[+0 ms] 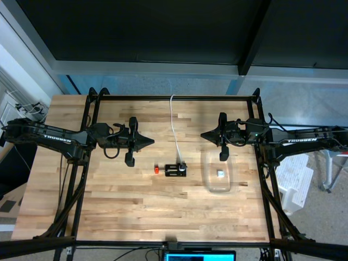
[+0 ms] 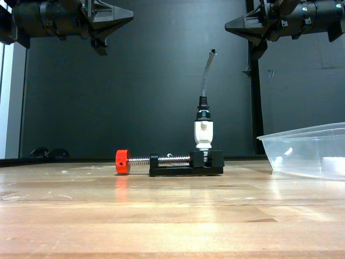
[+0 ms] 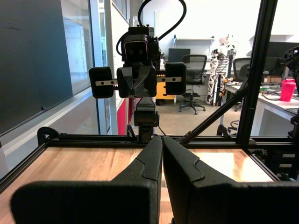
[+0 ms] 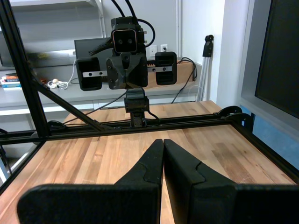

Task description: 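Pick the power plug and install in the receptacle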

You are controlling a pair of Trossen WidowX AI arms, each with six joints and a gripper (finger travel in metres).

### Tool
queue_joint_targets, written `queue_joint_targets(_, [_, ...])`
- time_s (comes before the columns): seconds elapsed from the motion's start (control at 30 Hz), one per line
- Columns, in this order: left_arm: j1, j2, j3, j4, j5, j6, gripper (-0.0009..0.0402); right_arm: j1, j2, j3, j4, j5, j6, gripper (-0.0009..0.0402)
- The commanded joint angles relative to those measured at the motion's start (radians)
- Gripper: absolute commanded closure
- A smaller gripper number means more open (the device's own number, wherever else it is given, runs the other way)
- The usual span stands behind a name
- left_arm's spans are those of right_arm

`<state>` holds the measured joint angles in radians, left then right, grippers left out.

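Above-left of the receptacle point(image 2: 203, 132), left gripper point(image 1: 151, 141) clenched on nothing; above-right, right gripper point(image 1: 202, 135) likewise; "TROSSEN" along both arms point(image 1: 50, 137).

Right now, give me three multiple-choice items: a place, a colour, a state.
1. The small white square piece lies: A on bare wood; B in the clear plastic tray; C on the floor.
2. The round knob of the black metal vise is: A red; B blue; C white.
3. The left hand and right hand, raised above the wooden table, are: A open; B shut, empty; C shut on cable.
Answers: B, the tray's walls surround it; A, plainly red; B, fingers meet with nothing between.
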<state>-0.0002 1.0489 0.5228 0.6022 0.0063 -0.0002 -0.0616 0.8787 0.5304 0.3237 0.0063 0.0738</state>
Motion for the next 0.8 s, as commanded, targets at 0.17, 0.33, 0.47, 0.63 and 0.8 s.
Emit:
queue_joint_targets(0.17, [0.000,0.000,0.000,0.000,0.000,0.000,0.0393,0.001,0.001,0.005,0.003,0.000,0.015,0.0393])
queue_joint_targets(0.33, [0.000,0.000,0.000,0.000,0.000,0.000,0.0393,0.001,0.000,0.018,0.002,0.000,0.014,0.0393])
queue_joint_targets(0.47, [0.000,0.000,0.000,0.000,0.000,0.000,0.0393,0.001,0.000,0.015,-0.001,0.000,0.014,0.0393])
queue_joint_targets(0.63, [0.000,0.000,0.000,0.000,0.000,0.000,0.0393,0.000,0.000,0.015,0.000,0.000,0.015,0.0393])
queue_joint_targets(0.8, [0.000,0.000,0.000,0.000,0.000,0.000,0.0393,0.001,0.000,0.015,0.000,0.000,0.015,0.0393])
